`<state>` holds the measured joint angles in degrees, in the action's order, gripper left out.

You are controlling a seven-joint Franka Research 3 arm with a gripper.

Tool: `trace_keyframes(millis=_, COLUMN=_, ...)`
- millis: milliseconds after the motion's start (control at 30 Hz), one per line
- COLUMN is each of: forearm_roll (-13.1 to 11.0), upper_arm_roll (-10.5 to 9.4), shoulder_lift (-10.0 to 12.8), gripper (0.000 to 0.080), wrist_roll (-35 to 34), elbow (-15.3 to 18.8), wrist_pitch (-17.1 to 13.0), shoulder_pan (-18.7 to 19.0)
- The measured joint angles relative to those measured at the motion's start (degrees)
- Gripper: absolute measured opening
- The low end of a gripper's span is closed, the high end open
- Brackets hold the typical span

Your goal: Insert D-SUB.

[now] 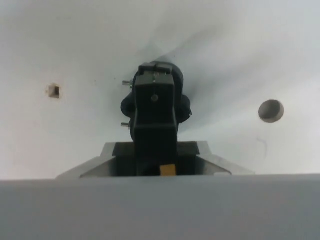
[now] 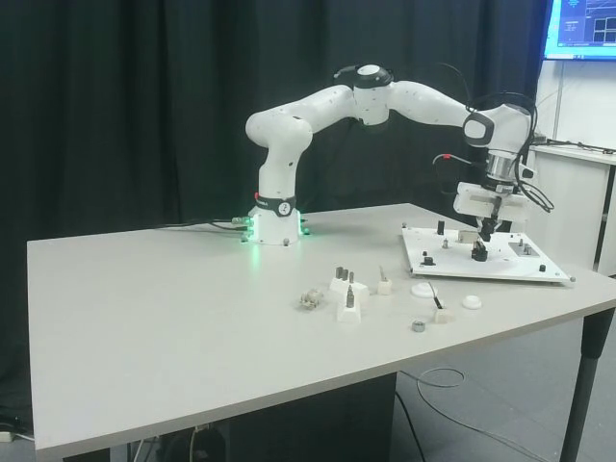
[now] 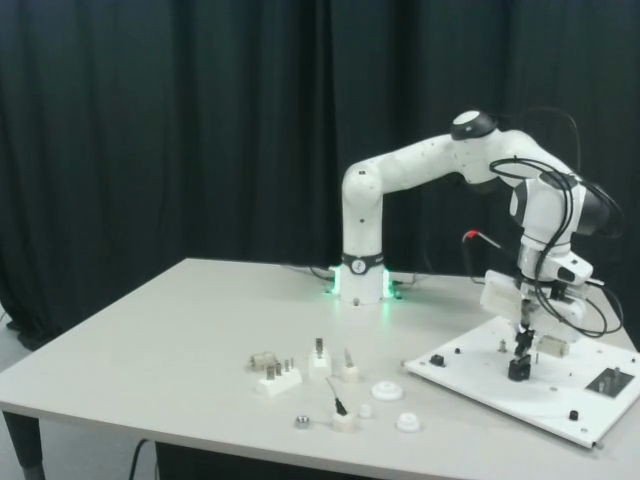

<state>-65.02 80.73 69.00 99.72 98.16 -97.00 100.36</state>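
The black D-SUB connector (image 1: pixel 155 105) stands upright between my fingers, its lower end at the surface of the white task board (image 1: pixel 225 60). My gripper (image 1: pixel 156 160) is shut on the connector's upper part. In the first room view the gripper (image 2: pixel 488 227) hangs over the middle of the board (image 2: pixel 510 272), with the connector (image 2: pixel 478 252) below it. From the second room view, the connector (image 3: pixel 518 368) touches the board (image 3: pixel 480 385) under the gripper (image 3: pixel 524 330). The socket beneath the connector is hidden.
The board has a round hole (image 1: pixel 271 111) and a small square recess (image 1: pixel 54 91) either side of the connector. Black pegs (image 3: pixel 437 360) and a grey block (image 3: pixel 552 346) stand on it. Small white fixtures (image 2: pixel 346 294) and white discs (image 2: pixel 425 290) lie on the grey table (image 2: pixel 144 308) before the board.
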Motion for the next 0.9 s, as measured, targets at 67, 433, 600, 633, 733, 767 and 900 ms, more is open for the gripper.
trace_keyframes(millis=67, forearm_roll=0.0, upper_arm_roll=0.00, shoulder_lift=0.0, gripper=0.0154, wrist_roll=0.0, elbow=0.2, wrist_pitch=-0.4, shoulder_pan=0.1)
trace_keyframes(millis=433, forearm_roll=0.8, upper_arm_roll=0.00, shoulder_lift=0.0, gripper=0.0154, wrist_roll=0.9, elbow=1.8, wrist_pitch=-2.3, shoulder_pan=1.3)
trace_keyframes(millis=600, forearm_roll=1.2, upper_arm_roll=0.01, shoulder_lift=0.0, gripper=0.0154, wrist_roll=1.3, elbow=3.1, wrist_pitch=-3.6, shoulder_pan=2.5)
trace_keyframes(millis=633, forearm_roll=1.2, upper_arm_roll=0.01, shoulder_lift=0.0, gripper=0.0154, wrist_roll=1.3, elbow=3.4, wrist_pitch=-3.9, shoulder_pan=2.8)
trace_keyframes(millis=733, forearm_roll=1.2, upper_arm_roll=0.01, shoulder_lift=0.0, gripper=0.0154, wrist_roll=1.3, elbow=4.2, wrist_pitch=-4.8, shoulder_pan=3.7)
trace_keyframes(millis=767, forearm_roll=1.2, upper_arm_roll=0.02, shoulder_lift=0.0, gripper=0.0154, wrist_roll=1.3, elbow=4.5, wrist_pitch=-5.1, shoulder_pan=4.0)
trace_keyframes(millis=900, forearm_roll=1.2, upper_arm_roll=0.09, shoulder_lift=0.0, gripper=0.0154, wrist_roll=1.3, elbow=5.4, wrist_pitch=-6.3, shoulder_pan=5.1)
